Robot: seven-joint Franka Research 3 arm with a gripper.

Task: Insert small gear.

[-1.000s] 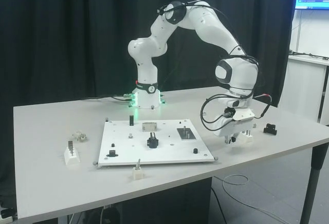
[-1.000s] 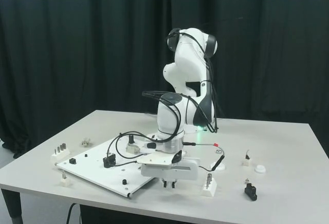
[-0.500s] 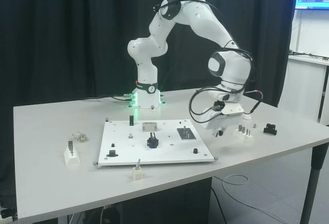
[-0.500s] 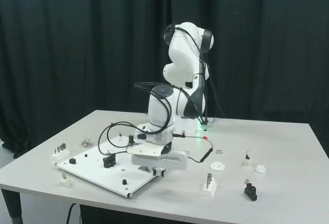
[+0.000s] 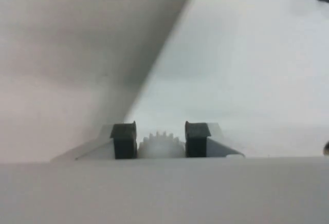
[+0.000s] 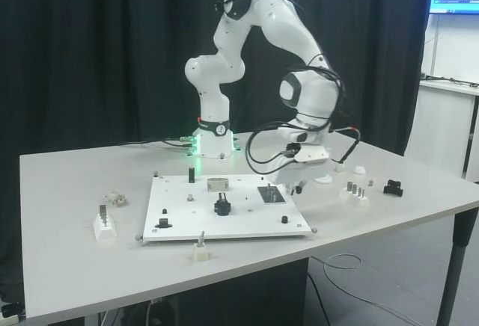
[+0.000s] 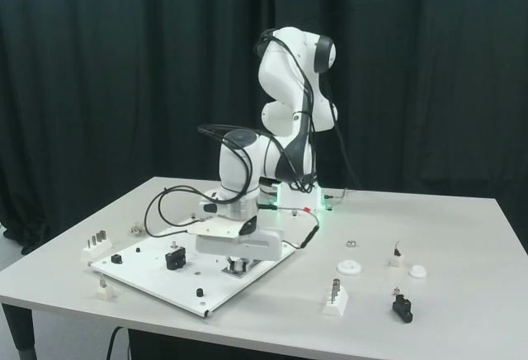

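We see the gear (image 5: 160, 144) as a small white toothed wheel, its teeth showing along the upper rim in the wrist view. It sits clamped between the two black fingertips (image 5: 124, 140) of the gripper (image 5: 160, 141), one pad pressed on either side, so it is held off the surface and not yet seated. Only its upper half shows there; the rest is hidden. Below it lies the white board (image 6: 232, 217), whose edge runs past in the wrist view. In both room views the gear is too small for us to make out.
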